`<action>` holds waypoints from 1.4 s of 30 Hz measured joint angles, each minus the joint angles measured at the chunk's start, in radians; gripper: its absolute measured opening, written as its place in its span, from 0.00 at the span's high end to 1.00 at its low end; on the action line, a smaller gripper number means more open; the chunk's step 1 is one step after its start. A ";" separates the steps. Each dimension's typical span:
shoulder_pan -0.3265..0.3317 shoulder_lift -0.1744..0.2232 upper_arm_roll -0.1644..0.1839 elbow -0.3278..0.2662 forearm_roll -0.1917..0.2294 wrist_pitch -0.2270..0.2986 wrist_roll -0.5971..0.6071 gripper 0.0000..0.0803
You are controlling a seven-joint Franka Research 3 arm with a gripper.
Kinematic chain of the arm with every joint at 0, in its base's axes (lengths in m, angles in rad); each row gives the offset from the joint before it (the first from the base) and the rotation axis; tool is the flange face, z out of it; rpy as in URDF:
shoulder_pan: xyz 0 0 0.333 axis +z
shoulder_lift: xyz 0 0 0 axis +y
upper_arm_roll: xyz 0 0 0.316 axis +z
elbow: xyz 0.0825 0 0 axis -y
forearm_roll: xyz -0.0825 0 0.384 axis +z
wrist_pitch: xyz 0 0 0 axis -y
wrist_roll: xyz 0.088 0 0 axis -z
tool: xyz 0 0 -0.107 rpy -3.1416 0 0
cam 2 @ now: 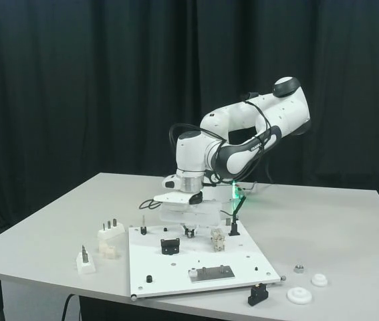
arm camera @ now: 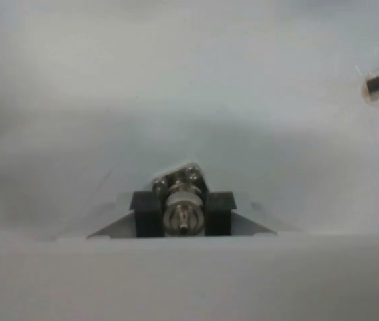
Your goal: Insert BNC.
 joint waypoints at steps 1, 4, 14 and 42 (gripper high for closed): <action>0.000 0.000 0.000 0.000 0.000 0.000 -0.010 0.84; 0.000 0.000 0.000 0.000 0.000 0.001 -0.048 0.84; 0.001 0.000 0.000 -0.002 0.000 0.002 -0.142 0.84; -0.002 -0.001 -0.002 -0.004 0.015 -0.007 0.222 0.84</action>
